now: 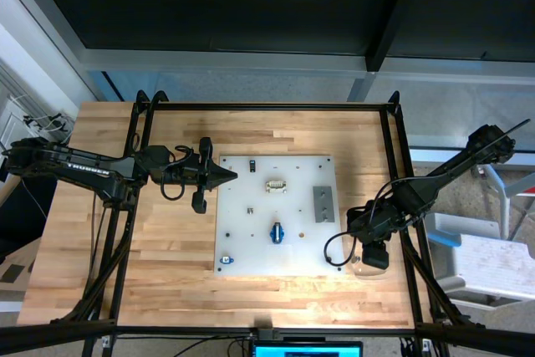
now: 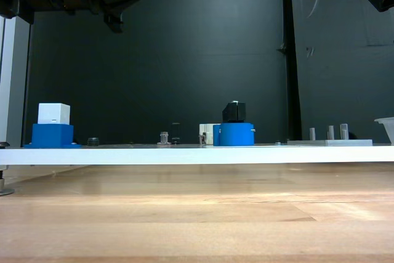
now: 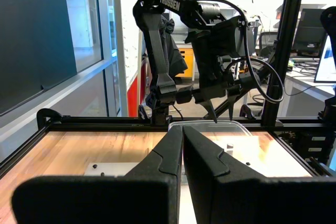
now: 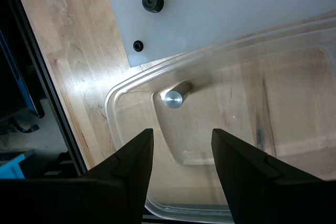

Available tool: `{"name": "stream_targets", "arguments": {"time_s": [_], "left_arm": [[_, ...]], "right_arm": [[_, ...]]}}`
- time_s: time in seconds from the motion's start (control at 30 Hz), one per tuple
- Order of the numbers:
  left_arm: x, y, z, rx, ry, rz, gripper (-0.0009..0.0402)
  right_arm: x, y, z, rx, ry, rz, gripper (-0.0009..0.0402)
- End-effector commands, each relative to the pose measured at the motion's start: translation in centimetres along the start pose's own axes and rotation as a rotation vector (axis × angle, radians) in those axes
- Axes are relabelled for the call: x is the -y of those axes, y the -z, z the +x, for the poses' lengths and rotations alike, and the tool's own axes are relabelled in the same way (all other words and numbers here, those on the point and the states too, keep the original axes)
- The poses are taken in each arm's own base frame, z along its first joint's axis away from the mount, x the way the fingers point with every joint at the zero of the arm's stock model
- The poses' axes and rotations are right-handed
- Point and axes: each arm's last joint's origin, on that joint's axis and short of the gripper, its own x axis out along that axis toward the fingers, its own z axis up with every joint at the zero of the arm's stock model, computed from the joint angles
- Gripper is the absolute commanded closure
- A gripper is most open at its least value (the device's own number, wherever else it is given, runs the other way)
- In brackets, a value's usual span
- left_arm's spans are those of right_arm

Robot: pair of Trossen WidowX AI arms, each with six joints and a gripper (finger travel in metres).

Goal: Pick the 16mm cylinder and place it in the container

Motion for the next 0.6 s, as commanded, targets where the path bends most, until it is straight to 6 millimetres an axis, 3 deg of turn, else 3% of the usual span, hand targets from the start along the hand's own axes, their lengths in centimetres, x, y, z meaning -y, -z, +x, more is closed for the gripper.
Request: {"name": "stream_targets", "arguments": {"time_s": [0.03,0.6], "left_arm": [[0.00,-0.01,0.01,0.000,0.000,0.000,0.0393],[-0.01,-0.01,0.01,0.000,0.000,0.000,0.0393]], "right_arm": [[-0.01,-0.01,0.02,0.000,0.001,0.002,0.0240],[0.04,-0.05,0.02,0.016,0.015,0.000,0.0240]]}}
